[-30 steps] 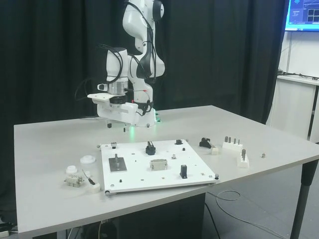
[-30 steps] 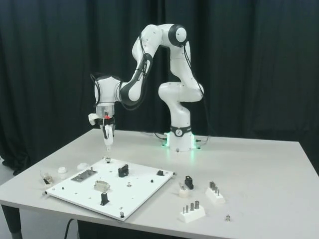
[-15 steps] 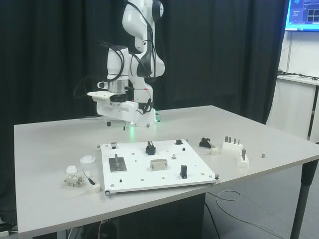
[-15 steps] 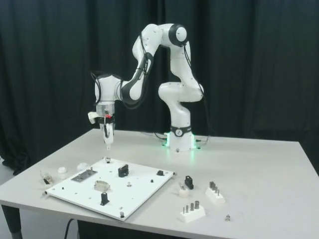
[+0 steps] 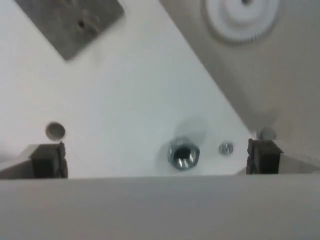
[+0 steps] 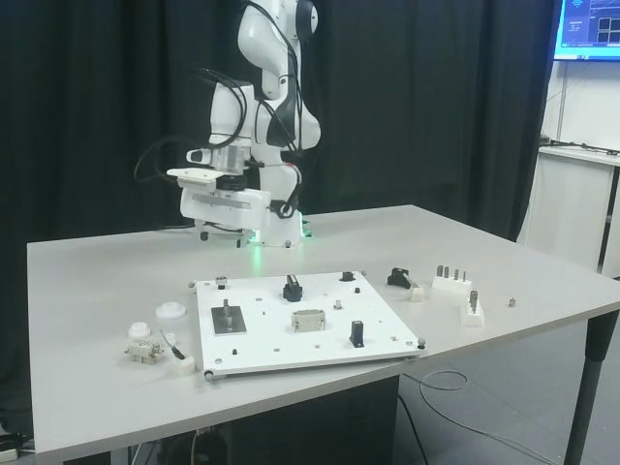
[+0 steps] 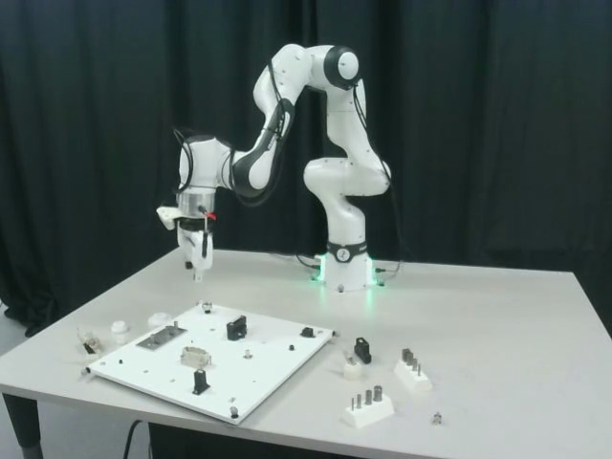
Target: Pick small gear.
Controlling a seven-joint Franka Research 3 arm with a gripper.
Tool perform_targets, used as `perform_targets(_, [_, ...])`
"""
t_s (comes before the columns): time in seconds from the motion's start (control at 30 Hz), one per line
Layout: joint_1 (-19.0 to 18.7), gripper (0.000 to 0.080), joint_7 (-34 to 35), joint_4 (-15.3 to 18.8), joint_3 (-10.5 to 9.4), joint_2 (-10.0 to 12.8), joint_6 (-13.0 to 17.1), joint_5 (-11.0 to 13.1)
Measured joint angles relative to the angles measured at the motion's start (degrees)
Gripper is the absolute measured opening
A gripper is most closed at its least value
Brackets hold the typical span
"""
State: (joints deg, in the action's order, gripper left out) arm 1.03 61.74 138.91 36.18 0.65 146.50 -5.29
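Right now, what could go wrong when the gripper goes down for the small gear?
The open gripper is centred over a nut on the white board, not the white gear; a straight descent could hit the nut.
The gear lies close to the board edge, so a finger might strike it.
A second white gear lies nearby and could be confused.

In the wrist view a white toothed gear (image 5: pixel 243 17), lying on the bench ahead of the jaws, is cut by the picture's edge, so only part of its rim shows. The grey metal plate (image 5: pixel 75 20) on the white board (image 5: pixel 125 95) is cut off likewise. The arm's own housing hides everything behind the jaws. In both room views the small parts (image 6: pixel 155 339) on the bench beside the board are too small to name, and whether any is the small gear cannot be told.
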Motion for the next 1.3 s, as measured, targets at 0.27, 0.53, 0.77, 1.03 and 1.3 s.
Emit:
perform_targets(0.27, [0.4,0.08,-2.8,-1.8,0.26,1.5,3.5,0.0])
perform_targets(0.53, [1.1,0.08,-4.2,-3.9,0.26,4.4,6.1,0.5])
perform_targets(0.77, [1.6,0.08,-5.6,-6.2,0.25,8.0,7.9,2.1])
perform_targets(1.03, [2.3,0.08,-10.3,-10.3,0.24,13.2,9.2,6.9])
perform_targets(1.3, [3.2,0.08,-15.9,-15.5,0.01,19.0,9.3,13.3])
